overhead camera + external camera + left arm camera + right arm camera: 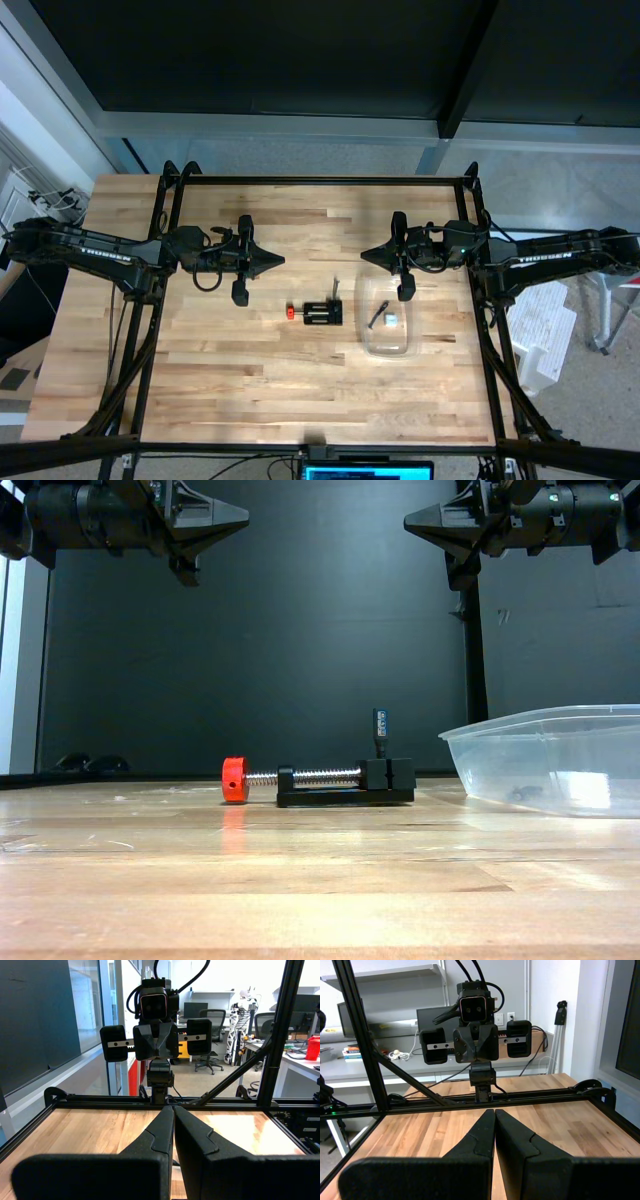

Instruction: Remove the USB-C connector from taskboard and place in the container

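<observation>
The taskboard is a small black fixture with an orange-red knob, lying mid-table; the low view shows the taskboard from the side. To its right lies the clear container, also seen as the container. Inside it rests the USB-C connector, a thin dark piece, faintly visible as the USB-C connector. My left gripper hovers shut, high and left of the fixture. Facing it, my right gripper is shut above the container's far edge, holding nothing.
A thin grey pin stands upright at the fixture's right end. A small pale square piece lies in the container beside the connector. A black frame rail borders the table's far side.
</observation>
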`<act>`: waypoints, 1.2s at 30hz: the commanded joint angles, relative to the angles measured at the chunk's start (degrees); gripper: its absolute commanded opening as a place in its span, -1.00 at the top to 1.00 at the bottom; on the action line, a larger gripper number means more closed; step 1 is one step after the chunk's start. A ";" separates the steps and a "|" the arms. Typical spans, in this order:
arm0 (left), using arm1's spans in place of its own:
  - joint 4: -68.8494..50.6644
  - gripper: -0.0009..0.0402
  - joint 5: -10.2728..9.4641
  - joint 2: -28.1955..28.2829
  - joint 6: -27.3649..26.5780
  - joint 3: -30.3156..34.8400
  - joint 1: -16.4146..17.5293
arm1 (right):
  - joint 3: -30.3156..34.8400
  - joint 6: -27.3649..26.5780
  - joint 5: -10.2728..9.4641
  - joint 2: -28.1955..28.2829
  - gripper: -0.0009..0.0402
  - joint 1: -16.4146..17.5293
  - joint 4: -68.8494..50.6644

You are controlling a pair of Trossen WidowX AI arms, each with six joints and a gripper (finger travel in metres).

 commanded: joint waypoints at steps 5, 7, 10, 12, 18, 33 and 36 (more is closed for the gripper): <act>0.00 0.96 0.02 0.02 0.00 0.02 0.02 | 0.04 -0.52 0.02 0.00 0.96 0.15 0.39; 0.00 0.96 0.02 0.02 0.00 0.02 0.02 | 0.35 -0.52 0.00 0.00 0.96 0.17 0.20; 0.00 0.96 0.02 0.00 0.00 0.02 0.02 | 0.74 -0.96 0.00 0.00 0.96 0.20 -0.07; 0.00 0.96 0.02 0.00 0.00 0.02 0.02 | 0.70 -0.94 0.02 0.00 0.96 0.24 -0.07; 0.00 0.96 0.00 0.02 0.00 0.02 0.00 | 0.70 -0.63 0.00 0.00 0.96 0.26 -0.13; 0.00 0.96 0.02 0.02 0.00 0.02 0.02 | 0.70 -0.70 0.02 0.02 0.96 0.26 -0.11; 0.00 0.96 0.02 0.00 0.00 0.02 0.00 | 0.70 -0.68 0.02 0.02 0.96 0.28 -0.11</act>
